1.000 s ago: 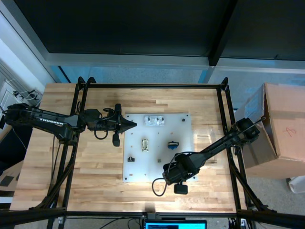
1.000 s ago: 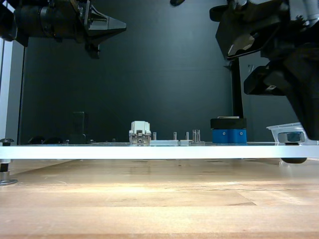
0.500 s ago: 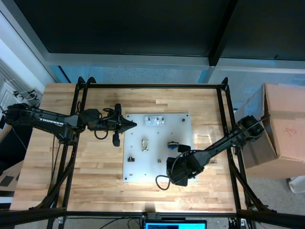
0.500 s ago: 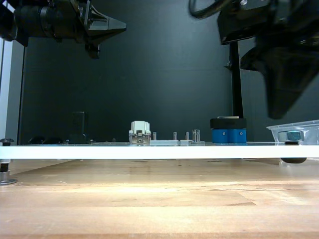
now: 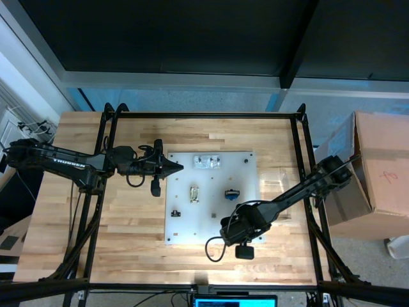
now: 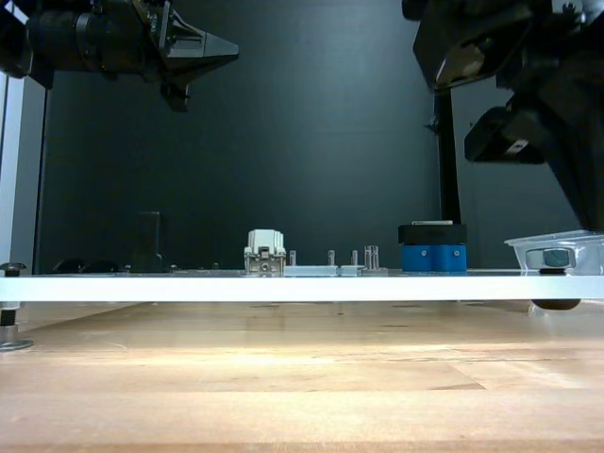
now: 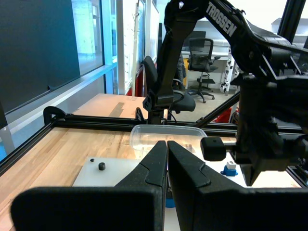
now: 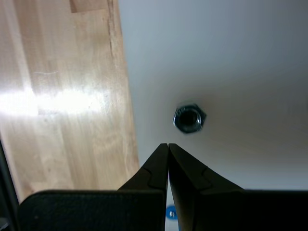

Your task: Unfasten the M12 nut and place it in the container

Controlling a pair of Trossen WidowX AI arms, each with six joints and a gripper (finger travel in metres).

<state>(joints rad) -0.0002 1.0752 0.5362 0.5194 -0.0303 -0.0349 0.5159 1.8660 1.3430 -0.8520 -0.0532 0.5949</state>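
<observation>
The small silver nut [image 8: 189, 119] sits on its stud on the white board [image 5: 192, 217], close to the board's near right edge. In the low view the nut [image 6: 551, 257] shows in front of the clear container [image 6: 566, 243]. My right gripper [image 8: 168, 145] is shut with nothing in it, its tips just beside the nut and above the board. From above, the right gripper [image 5: 231, 231] hides the nut. The container [image 5: 276, 180] lies right of the board and I see no nut in it. My left gripper [image 5: 179, 167] is shut and empty, raised over the board's far left edge.
A blue and black block [image 6: 432, 247] and a grey connector [image 6: 265, 255] stand mid-board. A tall black post [image 6: 444, 151] rises at the far right. A cardboard box [image 5: 377, 173] stands beyond the table's right edge, and black frame rails run around the table.
The right wrist swung away from the near edge and lifted, then turned back toward the near edge. The nut stayed on its stud. The left arm has not moved.
</observation>
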